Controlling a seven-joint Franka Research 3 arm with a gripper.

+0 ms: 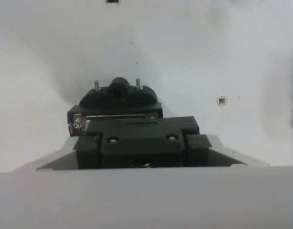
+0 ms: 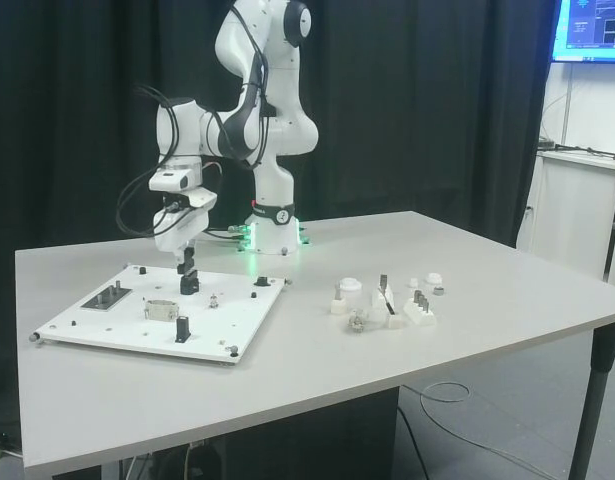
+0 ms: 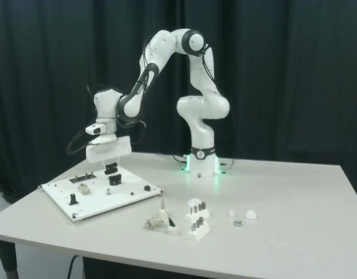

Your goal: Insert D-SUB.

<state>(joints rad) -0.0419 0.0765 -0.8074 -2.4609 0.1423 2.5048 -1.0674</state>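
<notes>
Fingers (image 1: 139,143) are clamped on the black D-SUB plug (image 1: 136,128), held just above the black socket (image 1: 118,95). Socket stands on the white board (image 2: 157,315), which lies on the grey surface (image 2: 437,340).

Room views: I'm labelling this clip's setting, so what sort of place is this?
Likely a robotics lab: a white arm bolted to a grey table, a white board of fixtures, black curtains behind.

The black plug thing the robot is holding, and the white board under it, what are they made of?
The black D-SUB connector looks like matt moulded plastic, judging by its dull, blocky shell. The grey strip along its front, with a screw at one end, looks like metal. The flat white board seems to be smooth painted metal or plastic; its even, faintly glossy surface does not settle which.
</notes>
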